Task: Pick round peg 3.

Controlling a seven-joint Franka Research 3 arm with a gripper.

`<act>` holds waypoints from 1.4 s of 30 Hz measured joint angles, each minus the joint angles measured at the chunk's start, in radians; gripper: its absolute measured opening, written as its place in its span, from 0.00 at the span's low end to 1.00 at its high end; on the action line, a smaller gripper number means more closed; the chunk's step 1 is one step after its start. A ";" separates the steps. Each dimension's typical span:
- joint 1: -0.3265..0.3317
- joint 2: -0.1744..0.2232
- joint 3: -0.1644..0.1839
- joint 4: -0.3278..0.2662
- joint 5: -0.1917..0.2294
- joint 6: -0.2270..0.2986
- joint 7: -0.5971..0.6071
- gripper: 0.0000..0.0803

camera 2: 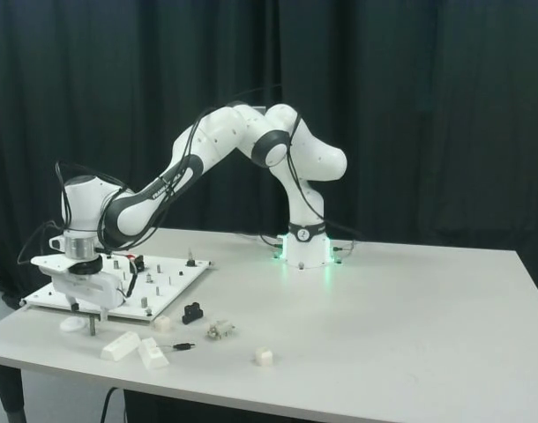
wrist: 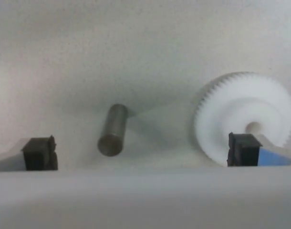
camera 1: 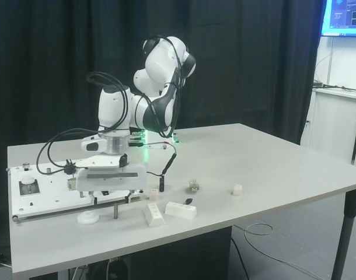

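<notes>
Peg (wrist: pixel 113 130) between spread tool (wrist: pixel 140 152) fingertips, wrist view only

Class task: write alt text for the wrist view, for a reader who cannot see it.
A grey round peg stands on the grey table between the two black fingertips of the open gripper, nearer one fingertip than the other. A white toothed gear lies flat beside it, partly behind the other fingertip.

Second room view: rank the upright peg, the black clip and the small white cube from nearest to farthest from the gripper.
1. Upright peg, directly beneath the gripper.
2. Black clip, off the board's corner.
3. Small white cube, farthest, toward the table's front edge.
</notes>
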 joint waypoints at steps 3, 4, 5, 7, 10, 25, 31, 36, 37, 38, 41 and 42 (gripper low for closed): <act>-0.001 -0.012 0.000 0.000 -0.012 -0.009 0.001 0.99; -0.002 -0.016 0.000 0.000 -0.014 -0.013 0.001 0.99; -0.002 -0.021 0.000 0.000 -0.016 -0.017 0.001 0.99; -0.003 -0.030 0.000 0.000 -0.018 -0.025 0.001 0.99; -0.005 -0.044 -0.001 0.000 -0.024 -0.039 0.001 1.00; -0.009 -0.099 -0.013 0.000 -0.052 -0.121 0.001 1.00; -0.009 -0.115 -0.018 0.000 -0.056 -0.148 0.001 1.00; -0.010 -0.125 -0.023 0.000 -0.056 -0.168 0.001 1.00; -0.010 -0.127 -0.024 0.000 -0.056 -0.170 0.001 1.00; -0.010 -0.128 -0.025 0.000 -0.056 -0.172 0.001 1.00; -0.010 -0.131 -0.027 0.000 -0.056 -0.176 0.001 1.00; -0.010 -0.132 -0.028 0.000 -0.056 -0.178 0.001 1.00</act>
